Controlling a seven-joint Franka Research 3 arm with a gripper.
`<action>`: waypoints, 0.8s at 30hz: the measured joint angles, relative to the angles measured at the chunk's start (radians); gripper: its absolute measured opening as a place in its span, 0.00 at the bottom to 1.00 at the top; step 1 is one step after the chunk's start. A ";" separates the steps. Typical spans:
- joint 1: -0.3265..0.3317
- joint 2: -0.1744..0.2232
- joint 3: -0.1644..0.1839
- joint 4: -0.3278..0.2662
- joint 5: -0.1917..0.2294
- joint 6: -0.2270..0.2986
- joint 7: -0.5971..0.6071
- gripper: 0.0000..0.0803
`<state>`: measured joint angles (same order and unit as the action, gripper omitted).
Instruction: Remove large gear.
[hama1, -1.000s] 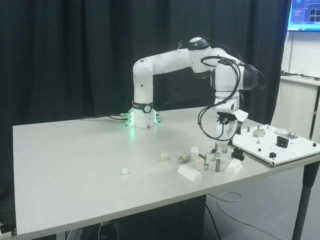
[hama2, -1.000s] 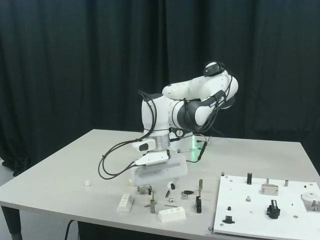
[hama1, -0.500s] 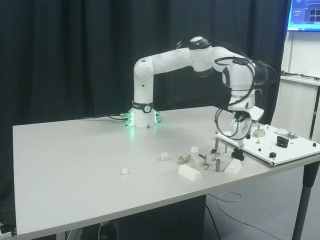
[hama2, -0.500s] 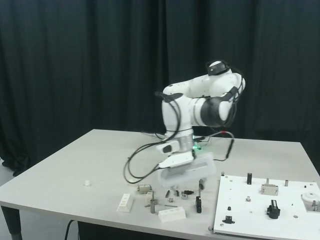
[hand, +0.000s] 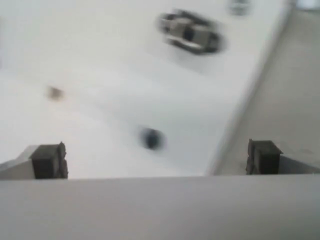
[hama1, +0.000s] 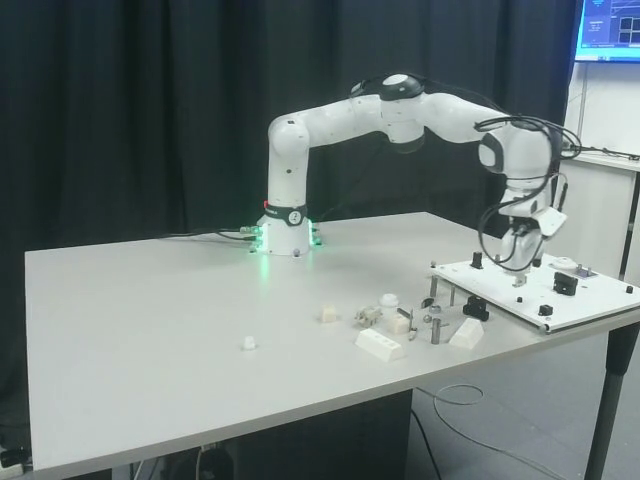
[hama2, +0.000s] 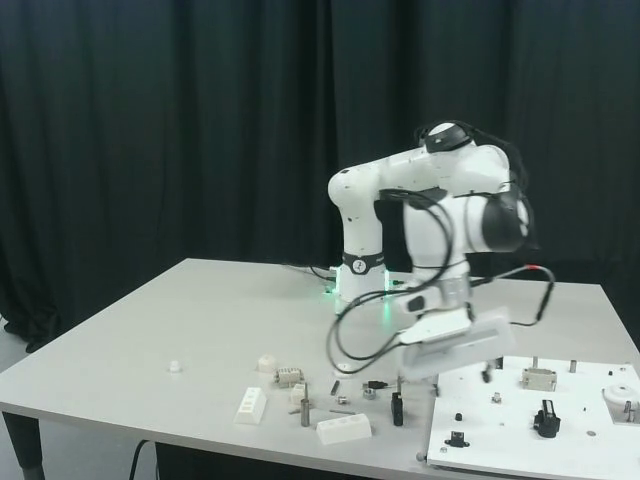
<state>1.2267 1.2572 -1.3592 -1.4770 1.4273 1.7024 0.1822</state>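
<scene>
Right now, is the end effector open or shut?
Open: in the wrist view the end effector shows both fingertips far apart over the white board, nothing between them.

Grey table (hama1: 150, 300); white board (hama1: 580, 305) at its corner; small scattered parts (hama1: 400, 325) beside

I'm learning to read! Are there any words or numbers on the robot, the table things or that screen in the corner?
None can be read.
Screen behind the arm: it shows some lines, too small to read.
Robot arm: no readable label or brand in any view.
White board and the small parts on the table: no writing visible.
</scene>
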 joint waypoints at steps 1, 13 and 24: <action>0.007 0.000 0.004 0.008 0.000 0.001 0.021 1.00; 0.102 0.000 0.036 0.092 -0.026 0.028 0.260 1.00; 0.197 0.000 0.049 0.151 -0.076 0.060 0.457 1.00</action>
<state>1.4239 1.2573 -1.3107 -1.3264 1.3509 1.7629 0.6393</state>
